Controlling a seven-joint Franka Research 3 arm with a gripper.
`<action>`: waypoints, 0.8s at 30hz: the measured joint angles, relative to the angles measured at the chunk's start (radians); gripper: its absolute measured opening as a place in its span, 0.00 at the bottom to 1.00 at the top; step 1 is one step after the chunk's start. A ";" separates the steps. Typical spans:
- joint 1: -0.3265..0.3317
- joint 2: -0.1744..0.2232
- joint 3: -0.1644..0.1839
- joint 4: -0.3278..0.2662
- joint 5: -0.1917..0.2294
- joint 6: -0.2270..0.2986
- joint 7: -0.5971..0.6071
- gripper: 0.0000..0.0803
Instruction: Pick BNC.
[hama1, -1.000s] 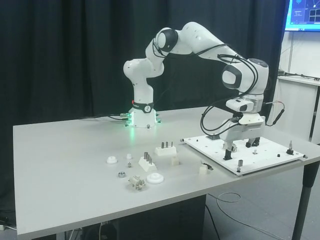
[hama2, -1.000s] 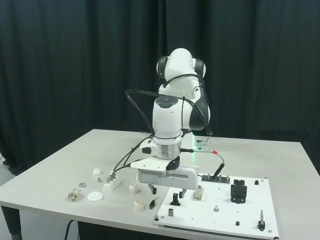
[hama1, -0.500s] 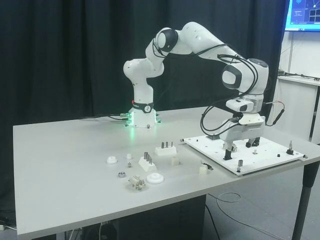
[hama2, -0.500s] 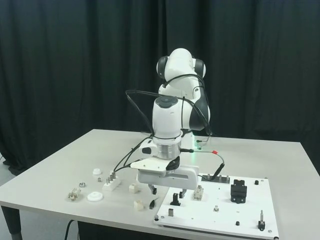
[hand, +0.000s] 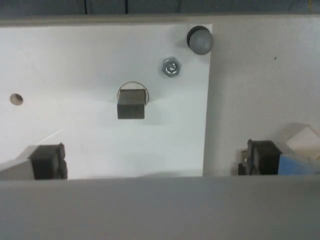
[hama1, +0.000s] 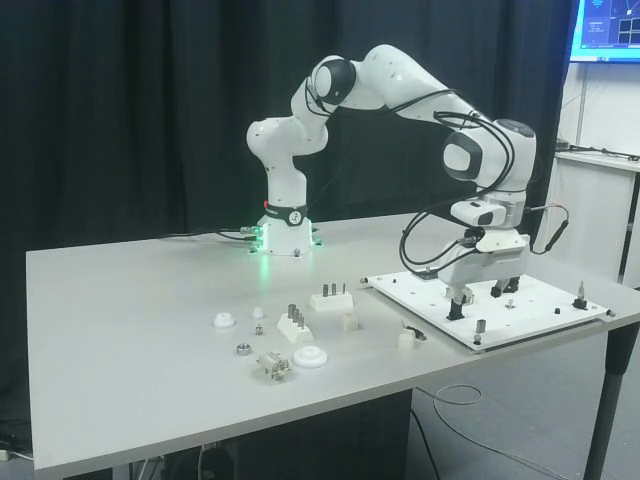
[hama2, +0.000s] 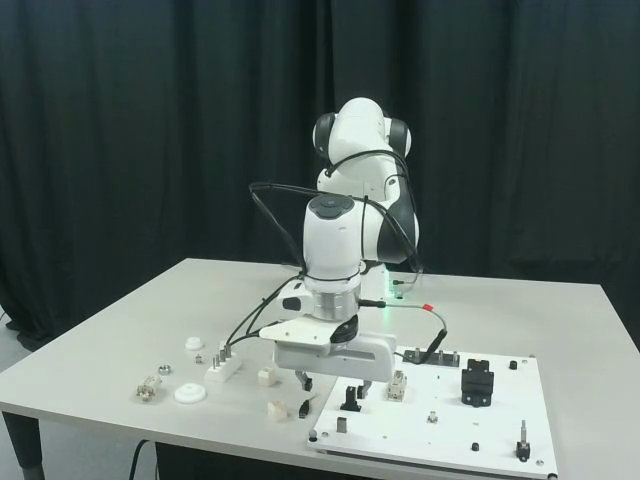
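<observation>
A small grey metal stub (hand: 131, 104), which I take for the BNC, stands on the white board (hand: 75, 60) near its front corner, beside a nut (hand: 171, 66). It also shows as the grey stub (hama1: 480, 326) (hama2: 341, 424) in both room views. My gripper (hand: 155, 160) hangs a little above the board, over and slightly behind the stub. It is open, with the black fingertips (hand: 47, 161) wide apart and nothing between them. The gripper (hama1: 485, 290) (hama2: 335, 385) touches nothing.
A black post (hama2: 350, 398) stands on the board under the hand, with a black block (hama2: 476, 382) and a thin post (hama2: 521, 440) further along. Beside the board on the grey table lie a white gear (hama1: 311, 357), white pin blocks (hama1: 295, 325) and a metal connector (hama1: 272, 366).
The hand has risen slightly above the board. The fingers stay wide apart and nothing on the board or table has moved.
</observation>
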 joint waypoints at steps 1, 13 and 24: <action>0.000 0.000 0.000 0.000 0.000 0.000 0.000 1.00; 0.000 0.001 -0.009 0.000 -0.001 0.001 0.000 1.00; 0.000 0.001 -0.017 0.000 -0.001 0.006 -0.002 1.00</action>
